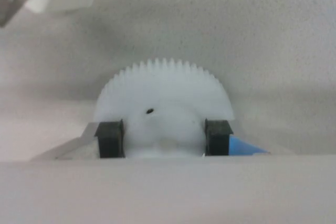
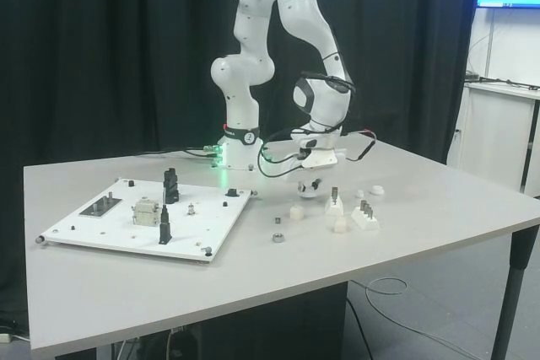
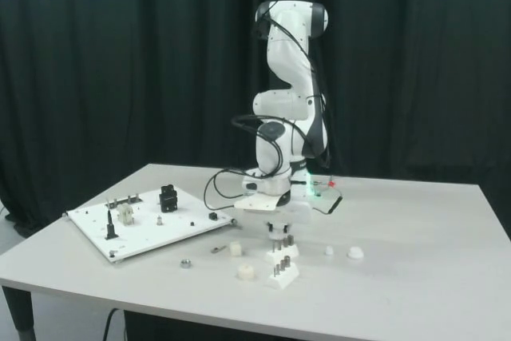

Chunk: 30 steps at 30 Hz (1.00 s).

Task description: Insert large gear.

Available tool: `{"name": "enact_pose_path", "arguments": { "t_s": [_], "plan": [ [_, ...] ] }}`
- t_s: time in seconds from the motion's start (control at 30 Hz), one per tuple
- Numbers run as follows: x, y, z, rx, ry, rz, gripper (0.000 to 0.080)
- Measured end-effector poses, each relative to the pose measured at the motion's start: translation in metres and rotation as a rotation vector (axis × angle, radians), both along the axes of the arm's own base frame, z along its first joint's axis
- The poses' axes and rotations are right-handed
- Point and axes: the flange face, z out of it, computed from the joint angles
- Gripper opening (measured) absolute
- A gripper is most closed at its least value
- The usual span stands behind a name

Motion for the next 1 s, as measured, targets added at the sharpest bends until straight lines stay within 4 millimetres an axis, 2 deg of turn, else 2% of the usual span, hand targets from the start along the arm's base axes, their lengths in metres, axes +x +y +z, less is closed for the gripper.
{"name": "enact_pose_path", "arguments": {
  "t_s": [0.37, 1.0],
  "plan": [
    [0.002, 0.000, 0.020, 0.017, -0.010, -0.005, 0.0330],
    [0.008, -0.008, 0.031, 0.012, -0.031, -0.006, 0.0330]
  ]
}}
